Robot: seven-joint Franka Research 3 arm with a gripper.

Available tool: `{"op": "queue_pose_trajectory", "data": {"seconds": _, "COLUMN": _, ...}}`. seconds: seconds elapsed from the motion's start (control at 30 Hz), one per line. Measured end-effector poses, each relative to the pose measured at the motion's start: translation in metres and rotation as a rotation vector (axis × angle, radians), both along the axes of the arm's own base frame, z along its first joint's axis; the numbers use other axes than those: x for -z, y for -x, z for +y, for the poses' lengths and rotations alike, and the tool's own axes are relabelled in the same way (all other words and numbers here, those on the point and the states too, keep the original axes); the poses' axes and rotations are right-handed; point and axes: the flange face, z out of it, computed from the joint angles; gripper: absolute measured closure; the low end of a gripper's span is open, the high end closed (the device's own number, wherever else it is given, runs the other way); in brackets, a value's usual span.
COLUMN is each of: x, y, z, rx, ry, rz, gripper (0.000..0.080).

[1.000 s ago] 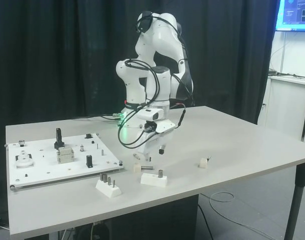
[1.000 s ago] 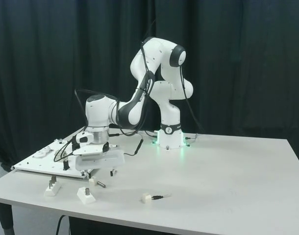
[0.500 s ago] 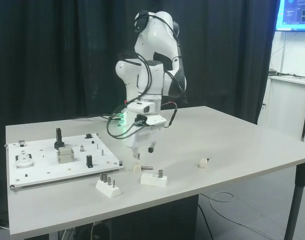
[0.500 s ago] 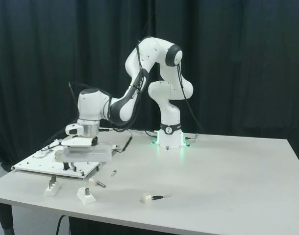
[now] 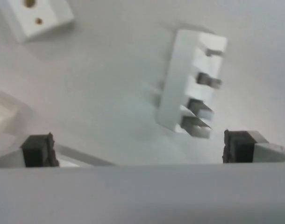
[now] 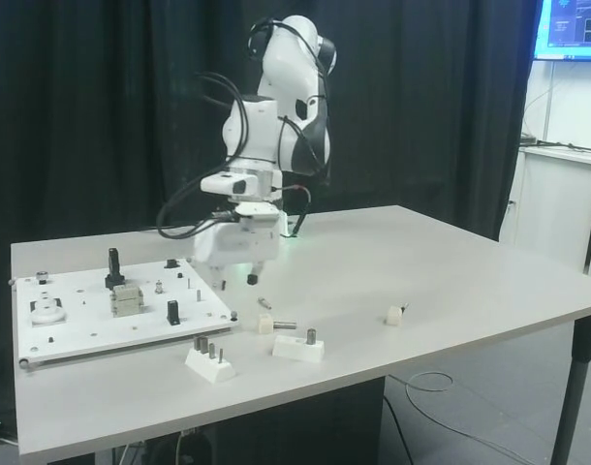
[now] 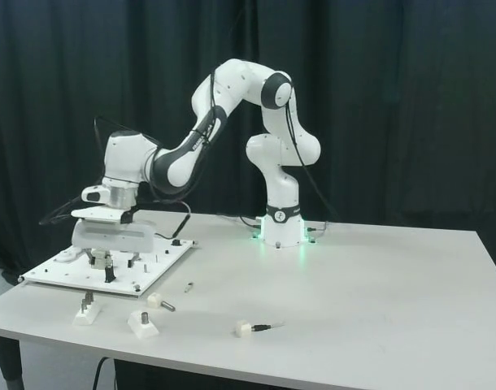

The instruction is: Pick square peg 4.

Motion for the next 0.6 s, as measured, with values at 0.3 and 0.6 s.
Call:
{"op": "queue_pose_trajectory", "data": {"seconds": 0.3, "x": -0.006, "y": 0.009, "z": -0.023, "rx": 0.039, "ry": 0.003, "rz": -0.016, "gripper": 0.0003}}
{"op": "queue_pose_trajectory", "data": {"seconds": 0.6, "x": -0.004, "y": 0.019, "z": -0.044, "rx": 0.084, "ry": 0.010, "rz": -0.050, "gripper": 0.0003}}
